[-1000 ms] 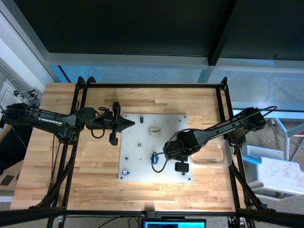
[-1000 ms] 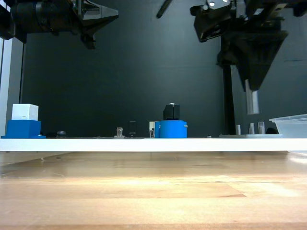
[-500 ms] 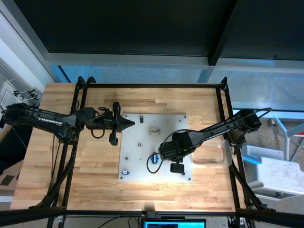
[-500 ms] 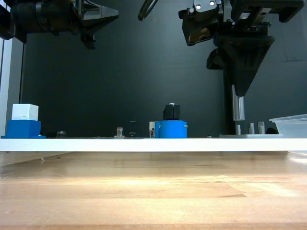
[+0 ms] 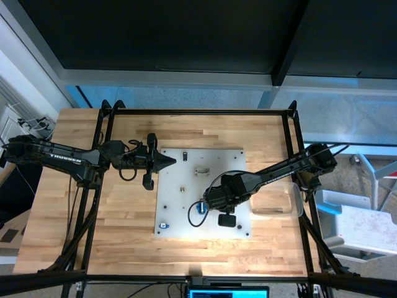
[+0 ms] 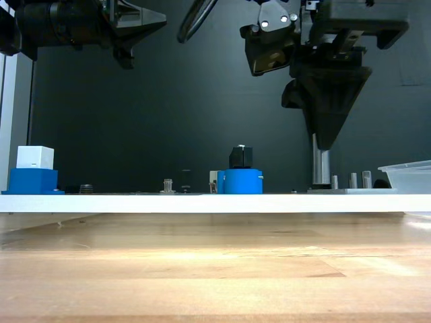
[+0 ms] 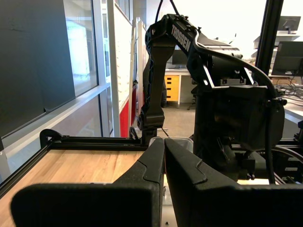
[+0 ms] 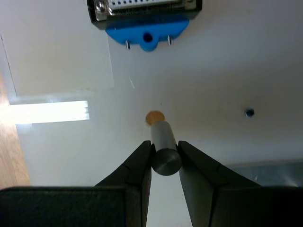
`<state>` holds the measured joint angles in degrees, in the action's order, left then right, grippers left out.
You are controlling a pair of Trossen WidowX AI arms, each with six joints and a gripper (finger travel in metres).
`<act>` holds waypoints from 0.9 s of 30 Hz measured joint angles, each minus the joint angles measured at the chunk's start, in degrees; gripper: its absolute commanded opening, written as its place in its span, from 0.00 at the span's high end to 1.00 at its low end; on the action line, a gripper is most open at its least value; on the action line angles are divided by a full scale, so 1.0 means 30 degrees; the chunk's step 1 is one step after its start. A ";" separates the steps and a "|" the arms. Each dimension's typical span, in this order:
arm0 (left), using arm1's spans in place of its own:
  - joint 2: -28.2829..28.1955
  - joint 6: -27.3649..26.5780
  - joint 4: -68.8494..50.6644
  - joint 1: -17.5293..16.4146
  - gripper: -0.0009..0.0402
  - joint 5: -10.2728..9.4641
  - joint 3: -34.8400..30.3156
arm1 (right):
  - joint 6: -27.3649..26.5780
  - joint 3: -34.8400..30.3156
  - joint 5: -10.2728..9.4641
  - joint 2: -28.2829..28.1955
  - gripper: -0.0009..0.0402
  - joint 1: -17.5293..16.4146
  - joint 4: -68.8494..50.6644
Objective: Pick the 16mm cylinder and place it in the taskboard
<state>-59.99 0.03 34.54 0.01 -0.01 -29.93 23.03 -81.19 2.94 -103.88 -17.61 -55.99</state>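
Pinching cylinder (image 8: 164,156) over taskboard (image 8: 227,61), right end effector (image 8: 164,144), left end effector (image 7: 164,140) aloft

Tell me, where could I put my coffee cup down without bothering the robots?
Bare wood: the wide strip of table between the taskboard and the near edge, and the near-left patch beside the board. Crowded: mid-board, where the right tool grips the 16mm cylinder upright; the clear bin at its right edge; the far-left part, under the shut left tool.
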 measured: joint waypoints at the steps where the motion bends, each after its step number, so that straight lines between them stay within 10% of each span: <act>1: 0.0000 0.0000 0.0000 0.0000 0.98 0.0000 0.0000 | 0.0000 0.0000 0.0000 -0.0066 0.96 0.0000 0.0022; 27: 0.0000 0.0000 0.0000 0.0000 0.98 -0.0007 0.0000 | -0.0291 -0.0605 0.0000 -0.0554 0.96 0.0007 -0.0204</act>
<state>-59.99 0.03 34.54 0.01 -0.03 -29.93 22.15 -83.00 2.94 -105.54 -17.58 -56.60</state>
